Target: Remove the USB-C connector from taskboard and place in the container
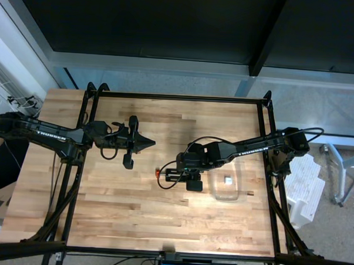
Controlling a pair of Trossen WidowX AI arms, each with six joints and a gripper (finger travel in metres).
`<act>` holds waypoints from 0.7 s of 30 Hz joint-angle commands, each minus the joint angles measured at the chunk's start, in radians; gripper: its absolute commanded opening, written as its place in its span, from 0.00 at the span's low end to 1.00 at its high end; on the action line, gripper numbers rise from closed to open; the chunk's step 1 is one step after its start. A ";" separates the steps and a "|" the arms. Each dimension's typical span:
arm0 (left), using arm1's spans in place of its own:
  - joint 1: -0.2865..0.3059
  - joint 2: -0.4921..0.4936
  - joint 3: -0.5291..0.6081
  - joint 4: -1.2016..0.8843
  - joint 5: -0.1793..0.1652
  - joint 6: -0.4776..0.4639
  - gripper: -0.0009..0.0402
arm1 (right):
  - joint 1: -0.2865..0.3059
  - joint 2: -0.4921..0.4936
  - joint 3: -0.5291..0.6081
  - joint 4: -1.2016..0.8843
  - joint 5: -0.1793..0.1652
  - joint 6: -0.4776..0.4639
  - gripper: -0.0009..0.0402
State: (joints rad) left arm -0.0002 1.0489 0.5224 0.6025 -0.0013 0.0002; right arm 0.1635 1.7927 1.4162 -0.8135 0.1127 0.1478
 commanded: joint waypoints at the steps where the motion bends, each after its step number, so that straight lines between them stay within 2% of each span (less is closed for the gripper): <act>1: 0.000 0.000 0.000 0.000 0.000 0.000 0.02 | 0.001 -0.001 0.000 0.014 0.001 0.000 0.40; 11: 0.000 0.000 0.000 0.000 0.000 0.000 0.02 | 0.002 0.027 -0.001 0.035 0.001 -0.003 0.40; 21: 0.000 0.000 0.000 0.000 0.000 0.000 0.02 | 0.006 0.028 -0.001 0.032 -0.002 -0.003 0.27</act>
